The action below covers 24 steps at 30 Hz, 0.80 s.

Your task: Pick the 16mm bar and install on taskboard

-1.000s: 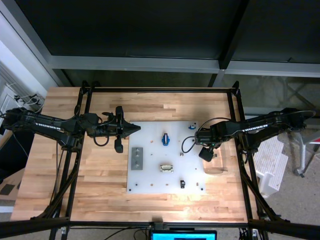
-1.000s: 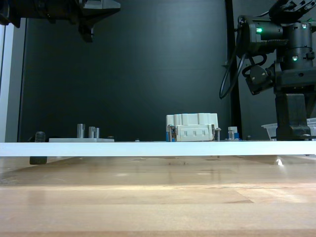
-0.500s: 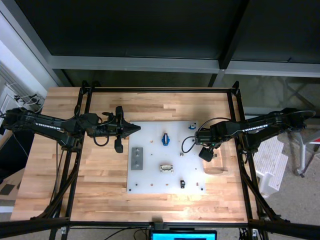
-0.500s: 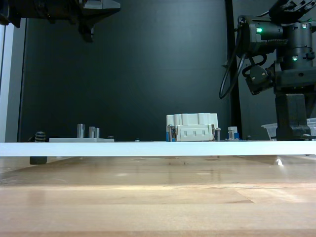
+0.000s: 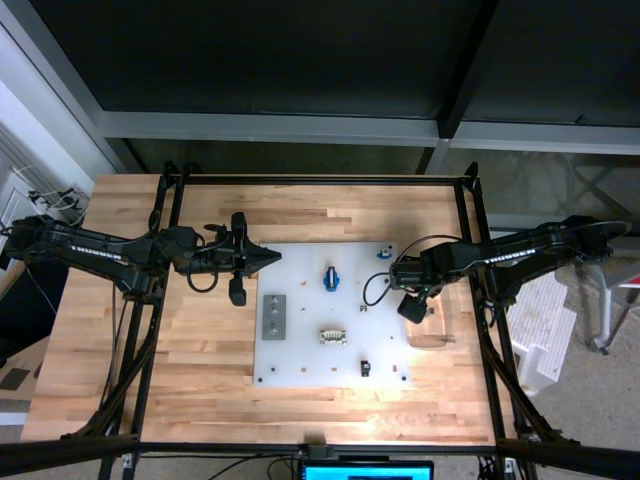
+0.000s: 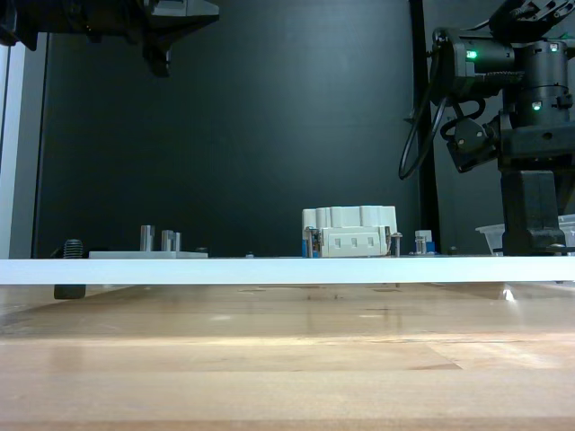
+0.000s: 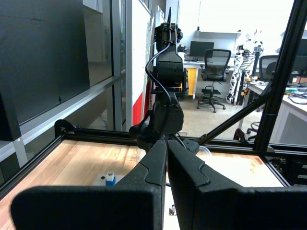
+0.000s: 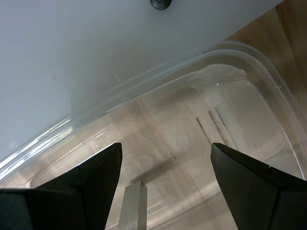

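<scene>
The 16mm bar (image 8: 134, 203) is a square-ended metal piece lying free in a clear plastic tray (image 8: 249, 96), clear of the board. My right gripper (image 8: 165, 144) hangs open just over the tray, and the bar's end shows between its fingers without touching them. From above, the right gripper (image 5: 411, 308) is at the white taskboard's (image 5: 300, 360) right edge. The low view shows the right gripper (image 6: 527, 224) dipping behind the board's edge. My left gripper (image 5: 270, 259) is shut and empty, held high over the board's left edge, with its fingers (image 7: 158, 158) pressed together.
On the board stand a grey block with pegs (image 5: 274, 318), a white connector (image 5: 334, 337), a blue part (image 5: 331, 278) and a small black part (image 5: 366, 368). The tray (image 5: 440, 338) lies on the wooden table just right of the board. Black frame posts rise at both sides.
</scene>
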Available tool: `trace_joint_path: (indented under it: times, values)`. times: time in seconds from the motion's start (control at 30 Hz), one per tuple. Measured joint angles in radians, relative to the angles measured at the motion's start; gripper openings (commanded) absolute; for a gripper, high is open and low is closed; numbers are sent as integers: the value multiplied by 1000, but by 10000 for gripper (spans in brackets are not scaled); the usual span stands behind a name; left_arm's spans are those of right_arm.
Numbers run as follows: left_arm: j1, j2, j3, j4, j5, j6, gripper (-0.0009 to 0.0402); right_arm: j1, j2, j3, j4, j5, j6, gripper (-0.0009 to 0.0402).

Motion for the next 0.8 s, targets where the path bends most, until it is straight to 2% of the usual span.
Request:
trace_joint_path:
  times: [0.8]
  values:
    - [0, 0, 0, 0, 0, 0, 1, -1, 0, 0, 10, 0, -8, 259]
